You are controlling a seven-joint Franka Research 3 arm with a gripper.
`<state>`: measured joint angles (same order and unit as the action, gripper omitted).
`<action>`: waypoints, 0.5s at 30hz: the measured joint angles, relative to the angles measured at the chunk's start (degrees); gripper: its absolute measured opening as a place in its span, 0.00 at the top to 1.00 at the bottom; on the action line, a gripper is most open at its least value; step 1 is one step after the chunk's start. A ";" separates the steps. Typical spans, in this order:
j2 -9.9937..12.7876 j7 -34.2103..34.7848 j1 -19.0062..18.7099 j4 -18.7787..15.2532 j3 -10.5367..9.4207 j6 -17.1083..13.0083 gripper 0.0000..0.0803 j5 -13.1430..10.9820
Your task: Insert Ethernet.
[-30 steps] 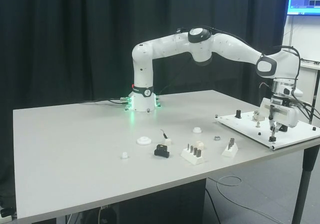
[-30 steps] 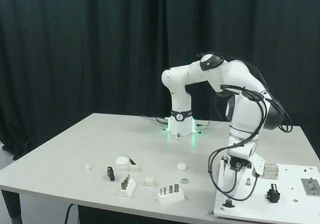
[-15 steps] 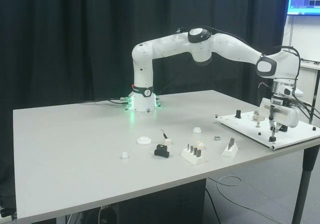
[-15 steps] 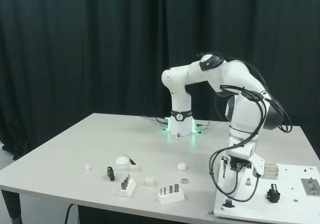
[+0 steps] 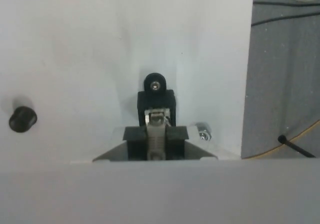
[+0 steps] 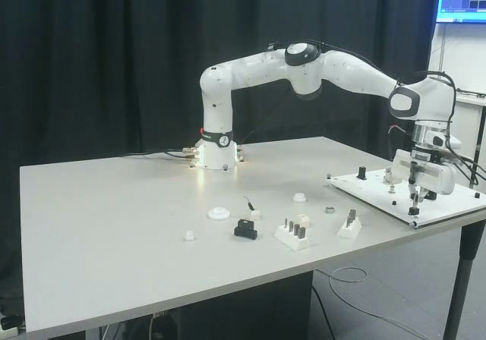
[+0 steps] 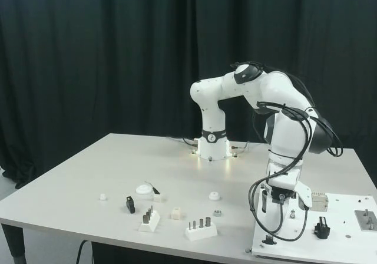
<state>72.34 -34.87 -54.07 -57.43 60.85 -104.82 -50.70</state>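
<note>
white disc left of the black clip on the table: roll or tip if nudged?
The white disc lies flat and low on the grey table, so tipping seems unlikely. It probably slides; looks light. Rolling is likely only if flipped onto its edge.

White arm, grey table, black curtain

We see a white board on the grey table, carrying a black socket with a black round top, a black knob and a grey block. Black cables loop from the white arm's wrist. On the table lie a white disc, a small black clip and white stands with grey and black pegs. All surfaces are plain, without pattern.
</note>
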 joint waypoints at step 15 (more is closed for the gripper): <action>-0.01 -0.42 0.42 0.01 -0.53 -0.22 0.91 -0.01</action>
<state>72.33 -35.29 -53.65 -57.42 60.31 -105.04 -50.71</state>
